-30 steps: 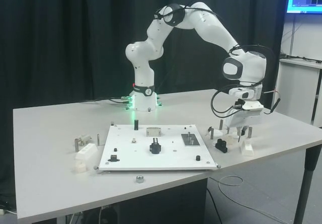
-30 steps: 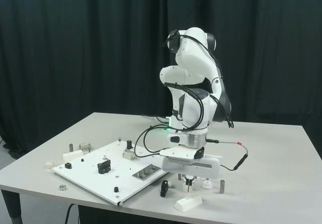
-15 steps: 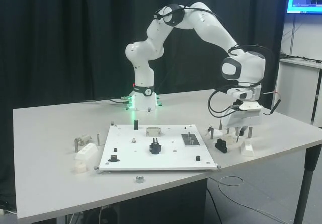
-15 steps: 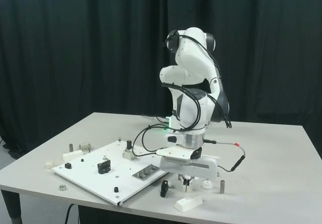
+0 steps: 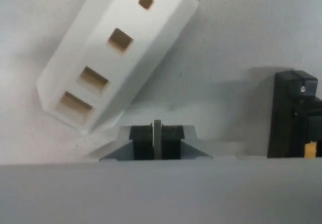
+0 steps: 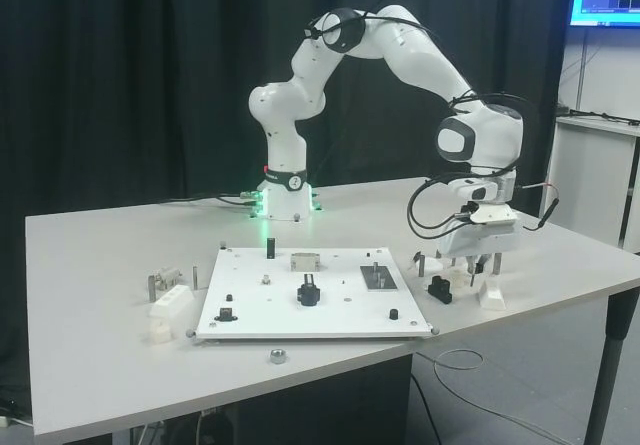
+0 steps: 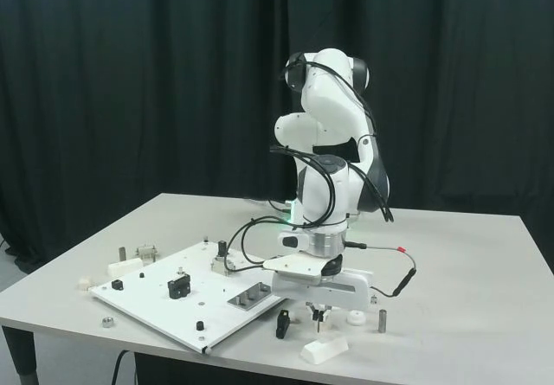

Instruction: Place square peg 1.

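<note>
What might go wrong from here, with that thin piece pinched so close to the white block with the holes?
1. The end effector pinches the square peg by a narrow strip, so it may tilt or slip.
2. The white block lies at an angle to the end effector; a misaligned peg would likely push it aside.
3. The black part stands close by and might get knocked.

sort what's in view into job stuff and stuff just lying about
Job:
gripper
peg, held in it
white block with square holes

Lying about:
black part
board
nut
</note>
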Motion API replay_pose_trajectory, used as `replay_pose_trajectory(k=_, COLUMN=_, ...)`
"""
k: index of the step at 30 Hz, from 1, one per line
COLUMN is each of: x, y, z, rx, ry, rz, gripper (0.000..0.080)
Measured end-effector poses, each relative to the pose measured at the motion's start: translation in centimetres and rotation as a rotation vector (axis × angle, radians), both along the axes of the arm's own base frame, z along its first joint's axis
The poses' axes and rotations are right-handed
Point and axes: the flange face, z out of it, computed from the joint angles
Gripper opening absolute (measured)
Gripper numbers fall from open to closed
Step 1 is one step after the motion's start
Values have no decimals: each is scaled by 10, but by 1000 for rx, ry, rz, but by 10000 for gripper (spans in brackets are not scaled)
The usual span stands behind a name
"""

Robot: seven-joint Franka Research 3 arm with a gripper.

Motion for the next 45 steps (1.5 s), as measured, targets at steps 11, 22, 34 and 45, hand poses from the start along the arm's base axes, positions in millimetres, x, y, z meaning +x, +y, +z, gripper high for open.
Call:
replay_pose_trajectory(k=11, x=-2, y=7, z=-2, rx=8, ry=5, rz=9, gripper=32)
replay_pose_trajectory(k=22, x=-5, y=10, z=-11, rx=8, ry=13, rz=13, gripper=32)
replay_pose_trajectory(k=34, x=-5, y=11, z=-15, rx=9, ry=14, rz=25, gripper=32)
replay_pose_trajectory(k=45, x=-5, y=10, z=-8, rx=8, ry=23, rz=23, gripper=449)
